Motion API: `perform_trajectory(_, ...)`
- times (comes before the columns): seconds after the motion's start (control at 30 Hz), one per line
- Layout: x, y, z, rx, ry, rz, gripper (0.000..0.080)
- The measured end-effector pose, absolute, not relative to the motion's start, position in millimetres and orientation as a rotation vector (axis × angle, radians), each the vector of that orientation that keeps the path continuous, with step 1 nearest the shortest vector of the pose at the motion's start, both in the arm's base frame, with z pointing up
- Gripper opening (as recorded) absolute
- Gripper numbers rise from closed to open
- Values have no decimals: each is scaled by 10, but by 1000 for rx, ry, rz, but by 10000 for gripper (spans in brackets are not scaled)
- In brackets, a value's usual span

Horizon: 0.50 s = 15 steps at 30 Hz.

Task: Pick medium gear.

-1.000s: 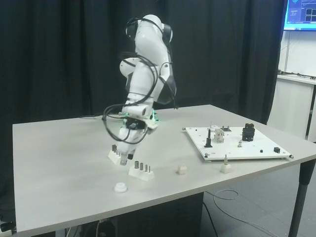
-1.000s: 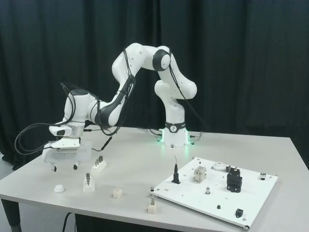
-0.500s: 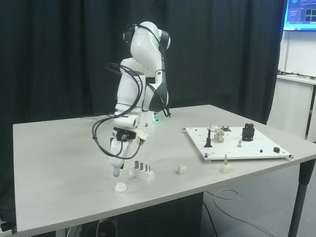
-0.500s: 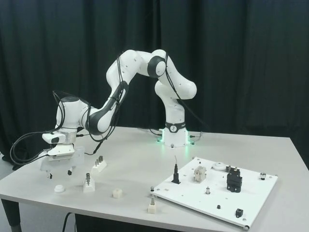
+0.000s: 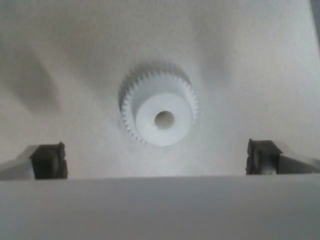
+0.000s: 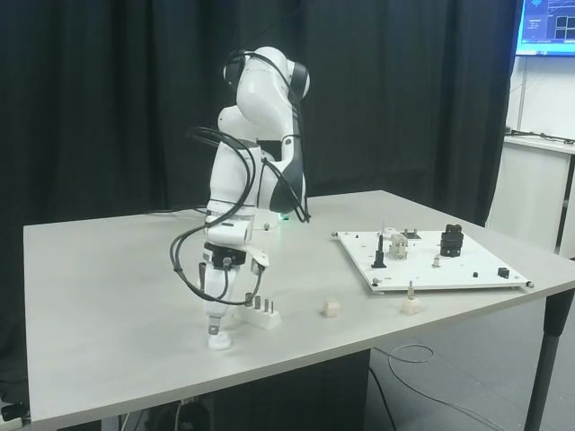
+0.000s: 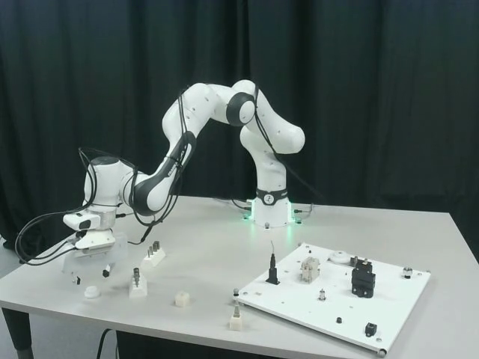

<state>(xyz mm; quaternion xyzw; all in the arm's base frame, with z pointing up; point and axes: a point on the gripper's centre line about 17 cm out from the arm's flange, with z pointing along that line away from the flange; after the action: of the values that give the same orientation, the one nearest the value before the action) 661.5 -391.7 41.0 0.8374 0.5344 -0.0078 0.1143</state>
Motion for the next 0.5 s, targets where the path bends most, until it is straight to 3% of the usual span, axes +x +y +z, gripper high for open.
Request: perform_trajectory(0.5,6658,-3923,295,2355,1720,-45,800)
